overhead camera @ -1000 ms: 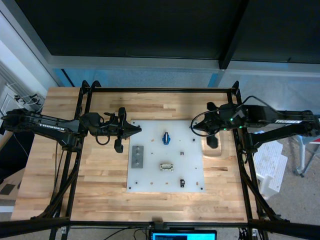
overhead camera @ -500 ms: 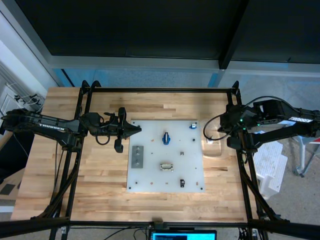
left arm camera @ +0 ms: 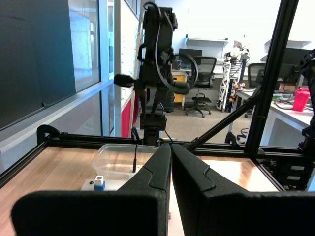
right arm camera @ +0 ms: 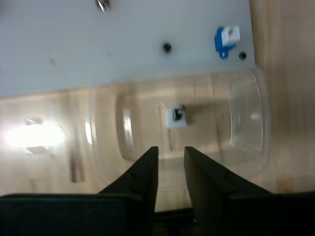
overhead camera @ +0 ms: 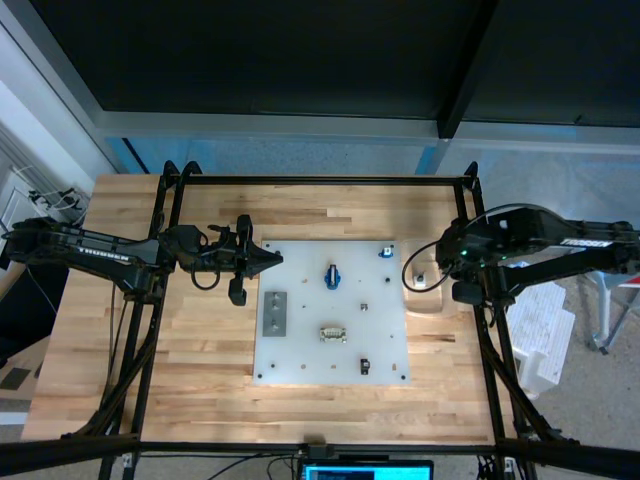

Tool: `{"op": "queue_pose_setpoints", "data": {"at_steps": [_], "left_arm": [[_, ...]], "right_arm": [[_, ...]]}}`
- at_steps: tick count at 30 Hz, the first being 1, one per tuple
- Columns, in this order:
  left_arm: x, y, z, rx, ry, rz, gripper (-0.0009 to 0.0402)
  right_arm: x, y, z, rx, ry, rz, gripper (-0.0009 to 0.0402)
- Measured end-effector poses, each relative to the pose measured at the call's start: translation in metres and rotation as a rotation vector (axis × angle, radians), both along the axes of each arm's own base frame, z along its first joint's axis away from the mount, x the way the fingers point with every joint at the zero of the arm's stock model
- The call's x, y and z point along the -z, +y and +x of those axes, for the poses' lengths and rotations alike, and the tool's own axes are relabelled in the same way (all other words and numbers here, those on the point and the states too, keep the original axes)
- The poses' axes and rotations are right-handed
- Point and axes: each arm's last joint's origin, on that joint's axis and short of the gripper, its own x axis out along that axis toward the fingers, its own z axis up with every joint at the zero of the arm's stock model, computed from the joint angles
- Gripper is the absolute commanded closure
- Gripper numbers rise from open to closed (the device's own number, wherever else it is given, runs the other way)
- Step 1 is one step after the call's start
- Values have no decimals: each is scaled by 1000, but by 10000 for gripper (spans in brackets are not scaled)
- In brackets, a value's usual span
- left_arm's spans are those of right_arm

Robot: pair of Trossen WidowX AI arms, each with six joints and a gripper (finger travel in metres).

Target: Pick the USB connector and install on taskboard

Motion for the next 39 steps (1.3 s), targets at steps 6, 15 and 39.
{"op": "queue_pose_setpoints", "data": {"at_steps": [6,15,39], "left_arm": [[0,0,0,0,0,0,393],[0,0,0,0,0,0,393],[0,0,0,0,0,0,393]], "right_arm": [[26,0,11,-18,41,-13,247],[60,-4,23,-45,78,-53,211],[84,-25,36,-99,123,-53,212]]}}
